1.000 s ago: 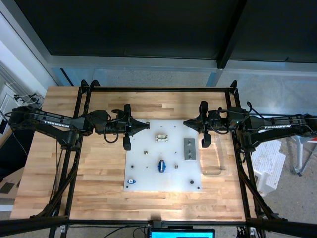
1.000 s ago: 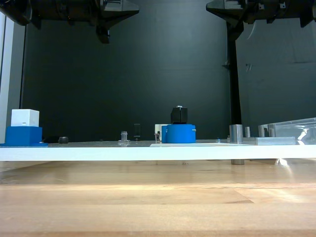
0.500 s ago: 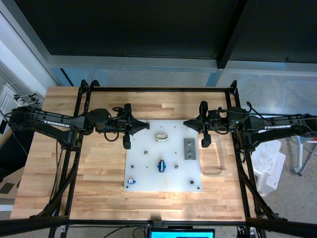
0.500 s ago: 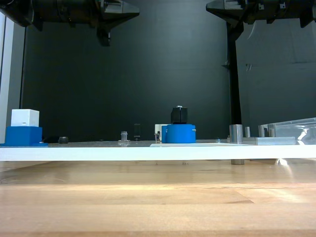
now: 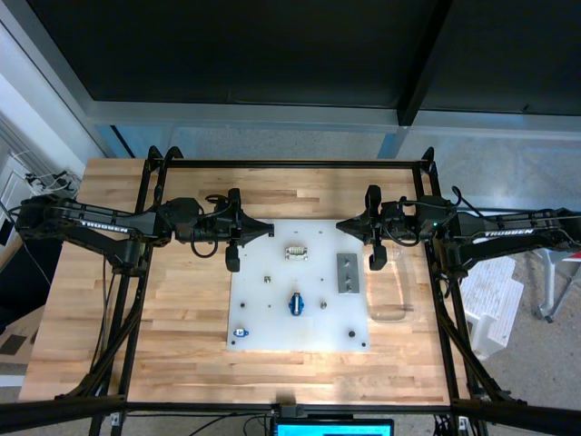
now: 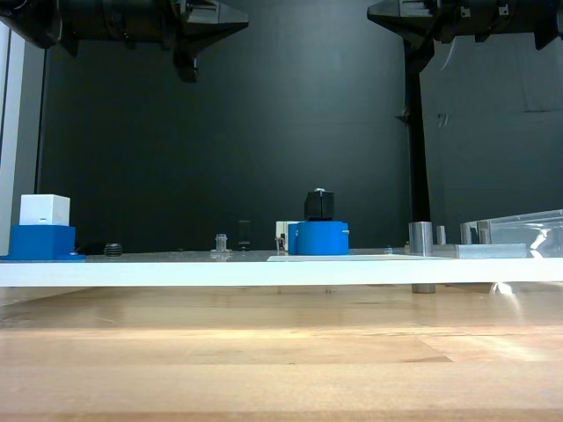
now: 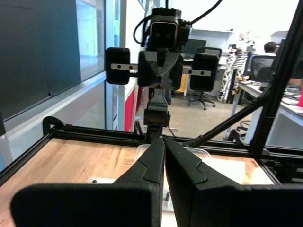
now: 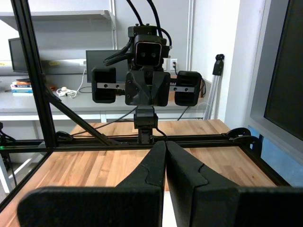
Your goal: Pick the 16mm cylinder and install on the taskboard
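Judging this pre-pick: my left end effector [image 5: 270,229] and right end effector [image 5: 340,225] hover pinched empty above the taskboard [image 5: 272,313]; next, open and descend to the 16mm cylinder [image 5: 352,335].

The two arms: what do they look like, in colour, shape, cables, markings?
Both arms are black with white TROSSEN lettering on the left arm and right arm. Black cables loop near each wrist. The left gripper and right gripper, above the taskboard, have tapered fingers.

left gripper [image 5: 270,229] — raised, level, fingers [image 7: 149,163] pressed together | right gripper [image 5: 339,225] — raised opposite, fingers together
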